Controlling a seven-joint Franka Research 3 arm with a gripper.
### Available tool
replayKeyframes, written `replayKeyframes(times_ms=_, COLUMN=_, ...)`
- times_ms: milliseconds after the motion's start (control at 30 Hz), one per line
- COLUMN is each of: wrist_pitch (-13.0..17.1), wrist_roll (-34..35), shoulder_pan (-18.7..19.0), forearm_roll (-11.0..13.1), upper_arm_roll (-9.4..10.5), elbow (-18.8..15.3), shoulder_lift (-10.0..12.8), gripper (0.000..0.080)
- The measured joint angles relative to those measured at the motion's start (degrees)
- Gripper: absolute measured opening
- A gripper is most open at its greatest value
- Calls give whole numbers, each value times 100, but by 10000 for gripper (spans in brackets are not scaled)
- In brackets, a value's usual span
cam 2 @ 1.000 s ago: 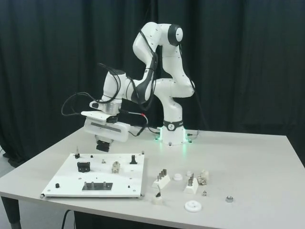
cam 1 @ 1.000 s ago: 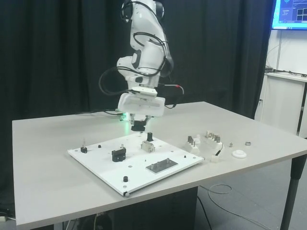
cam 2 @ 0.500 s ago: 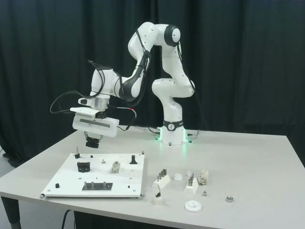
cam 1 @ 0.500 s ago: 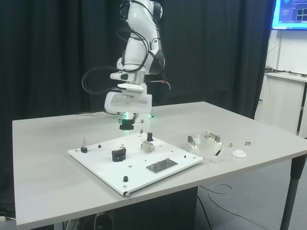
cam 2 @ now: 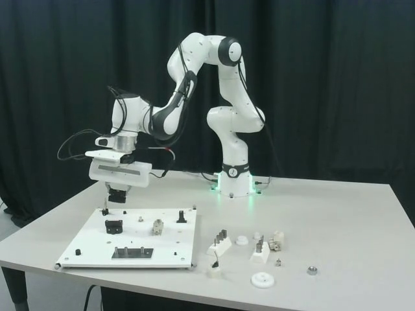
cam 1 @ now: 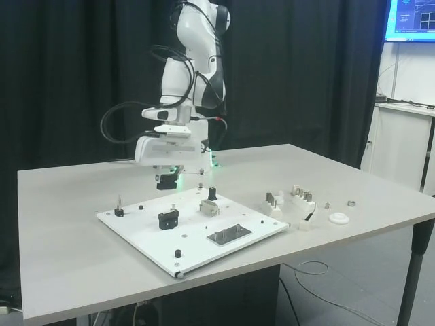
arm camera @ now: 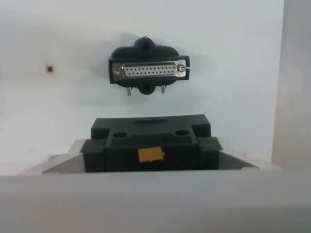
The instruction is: Insert D-SUB.
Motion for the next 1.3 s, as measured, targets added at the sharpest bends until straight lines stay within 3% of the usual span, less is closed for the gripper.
replayKeyframes(times_ms=333, wrist_pitch=-269, wrist_roll=-483, shoulder_pan=-93, forearm_roll=337, upper_arm_roll=-1, elbow=279, shoulder_lift=241, gripper=386)
replayKeyframes(times_ms=1000, wrist_pitch=-760, wrist_roll=-609, shoulder_pan=-119, forearm_roll=934, upper_arm_roll=-4, elbow=744, shoulder_lift=557, gripper=386)
replayKeyframes(times_ms=1300, wrist_pitch=-838, wrist_roll=-610, shoulder_pan=-144, forearm_roll=1025, upper_arm_roll=-4, elbow=898, shoulder_lift=702, gripper=386)
